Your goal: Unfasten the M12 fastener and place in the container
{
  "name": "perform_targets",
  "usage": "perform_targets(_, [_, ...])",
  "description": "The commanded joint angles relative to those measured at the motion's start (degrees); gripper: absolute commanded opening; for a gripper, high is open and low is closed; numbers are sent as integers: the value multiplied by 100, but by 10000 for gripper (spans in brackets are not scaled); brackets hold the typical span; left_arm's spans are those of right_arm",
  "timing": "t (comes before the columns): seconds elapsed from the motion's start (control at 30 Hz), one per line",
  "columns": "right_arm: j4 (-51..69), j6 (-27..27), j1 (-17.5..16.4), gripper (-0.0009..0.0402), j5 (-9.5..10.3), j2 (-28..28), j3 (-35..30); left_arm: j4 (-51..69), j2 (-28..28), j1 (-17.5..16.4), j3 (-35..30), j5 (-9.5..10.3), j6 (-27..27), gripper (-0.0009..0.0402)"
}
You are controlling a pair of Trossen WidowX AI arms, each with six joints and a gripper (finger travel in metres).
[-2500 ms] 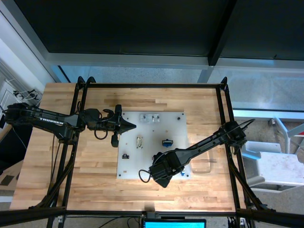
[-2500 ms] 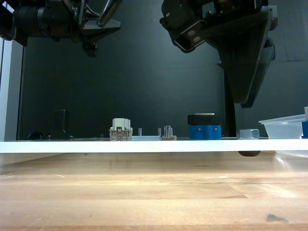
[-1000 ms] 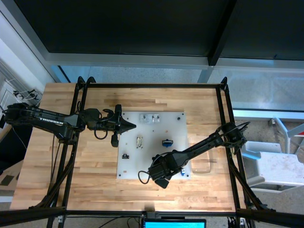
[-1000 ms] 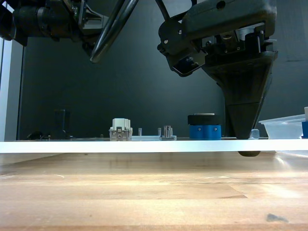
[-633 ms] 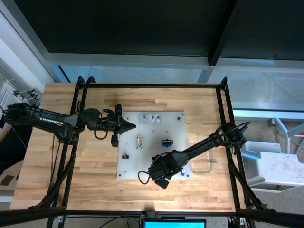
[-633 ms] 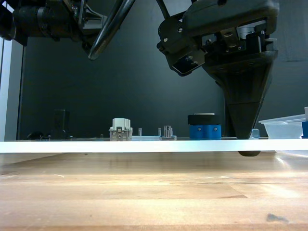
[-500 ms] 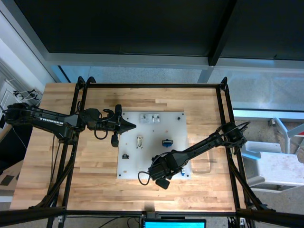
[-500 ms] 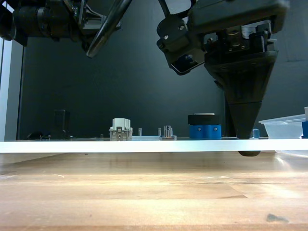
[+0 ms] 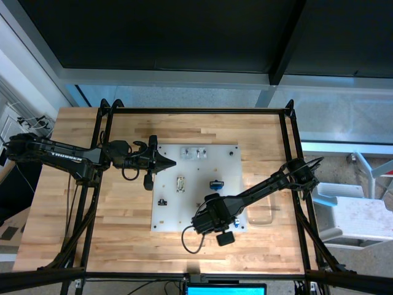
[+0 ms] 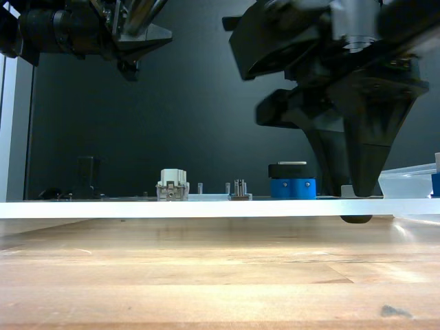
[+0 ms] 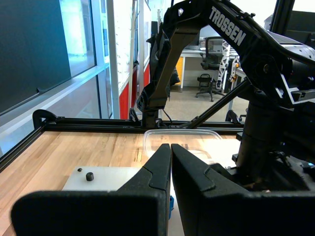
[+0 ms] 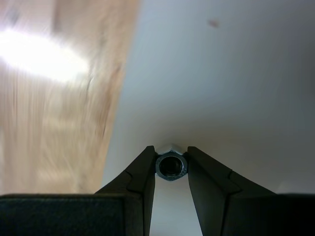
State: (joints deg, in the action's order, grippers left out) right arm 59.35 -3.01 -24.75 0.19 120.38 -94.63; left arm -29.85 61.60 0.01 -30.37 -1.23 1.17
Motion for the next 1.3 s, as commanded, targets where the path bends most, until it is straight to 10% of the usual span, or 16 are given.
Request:
perform_targets(0.03, [9,1123,0,4,-13,-7,-7,-2,0,0,0,0,0,0])
perform_targets(0.43, [11,4990,9,20,-28,-7,-7,-2,0,-2,0,0,2,0])
perform_targets(1.3, [101,4778,-52,216,-4,-267,-7,-2,0,0,0,0,0,0])
